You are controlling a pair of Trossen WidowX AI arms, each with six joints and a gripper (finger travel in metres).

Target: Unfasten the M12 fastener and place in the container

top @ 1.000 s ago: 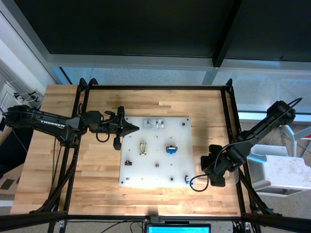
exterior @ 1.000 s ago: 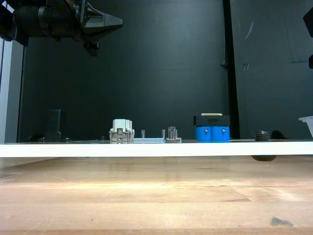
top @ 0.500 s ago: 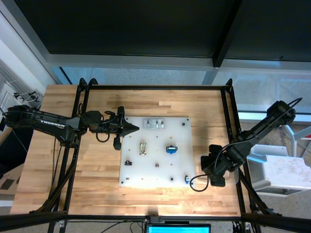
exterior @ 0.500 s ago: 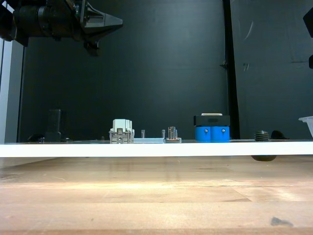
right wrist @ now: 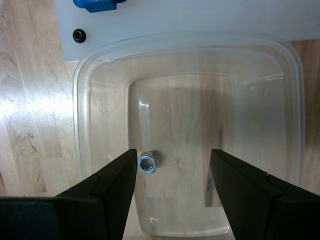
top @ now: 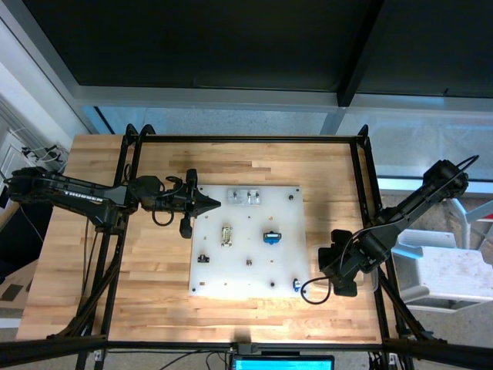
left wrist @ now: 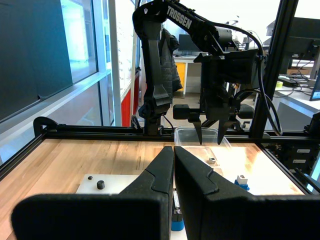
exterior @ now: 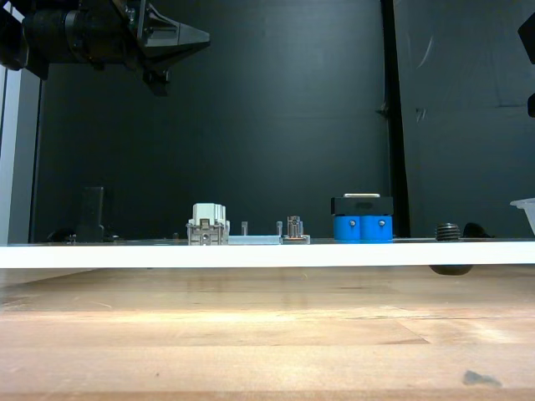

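The silver M12 nut (right wrist: 148, 164) lies flat on the floor of the clear container (right wrist: 260, 100), apart from both fingers. My right gripper (right wrist: 173, 155) hangs open just above it, over the container (top: 374, 282) beside the board's right edge. The left wrist view shows the same nut (left wrist: 212, 160) in the tray under the right gripper (left wrist: 210, 136). The black stud (exterior: 448, 231) stands bare with its ribs showing, and it is also seen as a black ring (right wrist: 79, 35) on the board. My left gripper (top: 212, 204) is shut and held high over the board's left edge, holding nothing.
The white board (top: 239, 262) carries a blue block (top: 271, 237), a grey connector (top: 226, 235), a silver post (exterior: 293, 227) and a black post (left wrist: 100, 184) at its far corner. A black frame rail (top: 368, 200) runs past the container.
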